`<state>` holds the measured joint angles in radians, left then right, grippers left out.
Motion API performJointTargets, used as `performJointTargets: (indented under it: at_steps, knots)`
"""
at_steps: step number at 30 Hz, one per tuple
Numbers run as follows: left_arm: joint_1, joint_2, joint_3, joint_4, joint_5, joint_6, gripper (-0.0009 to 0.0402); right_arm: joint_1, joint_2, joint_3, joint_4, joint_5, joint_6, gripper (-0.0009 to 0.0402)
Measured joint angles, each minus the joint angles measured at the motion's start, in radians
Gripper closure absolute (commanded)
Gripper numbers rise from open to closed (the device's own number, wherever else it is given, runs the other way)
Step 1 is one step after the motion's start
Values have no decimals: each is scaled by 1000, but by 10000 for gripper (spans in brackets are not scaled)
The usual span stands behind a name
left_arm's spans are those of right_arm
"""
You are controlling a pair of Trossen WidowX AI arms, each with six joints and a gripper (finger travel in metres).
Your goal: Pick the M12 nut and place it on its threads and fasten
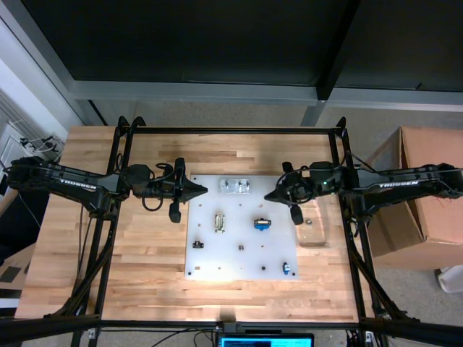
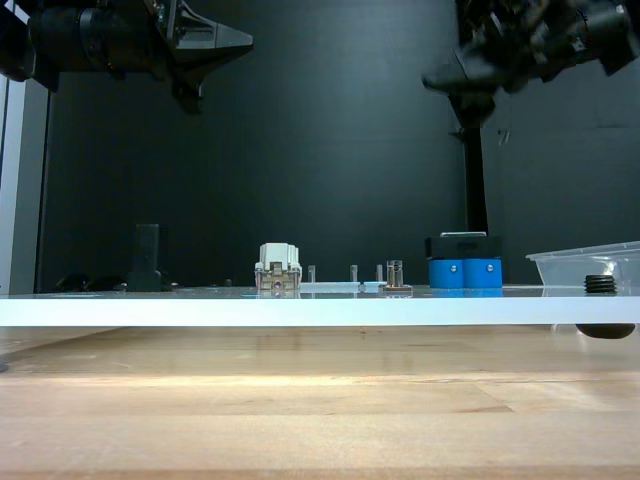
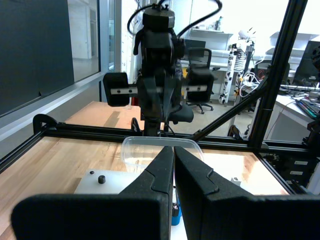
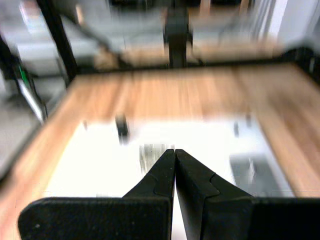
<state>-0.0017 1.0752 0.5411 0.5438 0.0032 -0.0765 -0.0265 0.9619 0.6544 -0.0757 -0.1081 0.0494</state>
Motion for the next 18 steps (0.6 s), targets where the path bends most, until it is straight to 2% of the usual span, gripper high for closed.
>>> performJointTargets:
  at_steps: [10, 18]
  knots:
    - [0, 0, 0, 0, 0, 0, 393, 8, -1, 180, -623, 0, -152, 393]
    - [0, 0, 0, 0, 0, 0, 393, 49, 2, 227, -966, 2, -441, 393]
